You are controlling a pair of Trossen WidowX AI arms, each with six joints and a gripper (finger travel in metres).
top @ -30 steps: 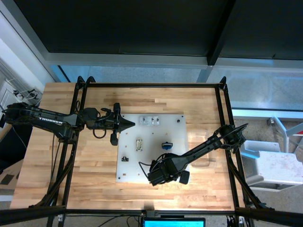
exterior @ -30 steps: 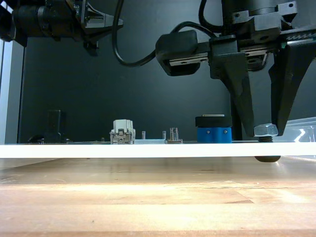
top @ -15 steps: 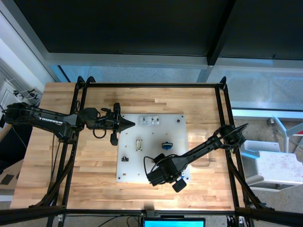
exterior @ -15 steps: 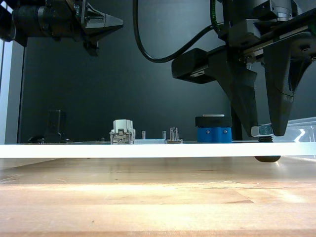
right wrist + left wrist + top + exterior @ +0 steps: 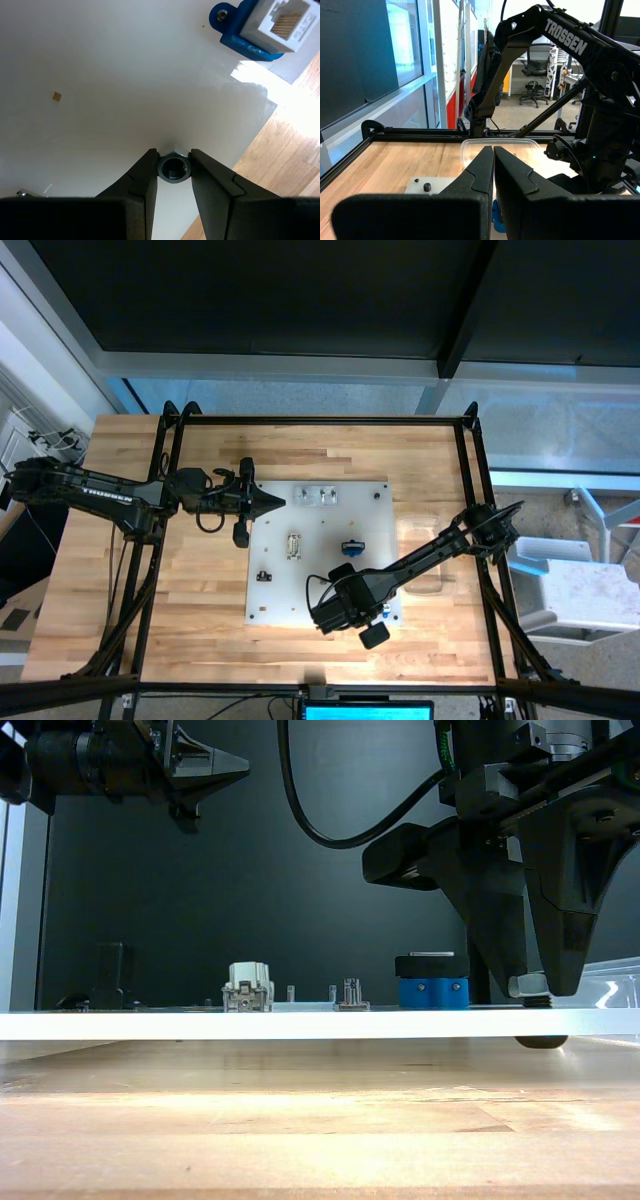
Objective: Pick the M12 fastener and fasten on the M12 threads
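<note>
**Spotter:** Rolling is the change. Over the last second your right pincer (image 5: 530, 982) has turned about its own axis. Its camera housing (image 5: 405, 860) has swung round, while the tips have kept to the same spot over the white board (image 5: 300, 1023).

**Operator:** What does that mean for the job?

**Spotter:** You're in the fastening step, I'd judge, with the M12 nut (image 5: 173, 167) turning with the wrist on the black stud (image 5: 540, 1002). The low view shows ribs below the nut, so it isn't run fully down. Expect more turns.

**Operator:** How does the nut look?

**Spotter:** It's small, silver-grey and six-sided, with its dark bore facing the wrist camera. Both fingertips are narrowed tight against its flats. It sits on top of its stud near the board's near right edge, and the clear tray (image 5: 612, 982) stands behind it. From above, your arm hides it.

**Operator:** And the other arm?

**Spotter:** Your left pincer (image 5: 493, 150) hangs over the board's far left edge, fingers pressed together and holding nothing.
</note>
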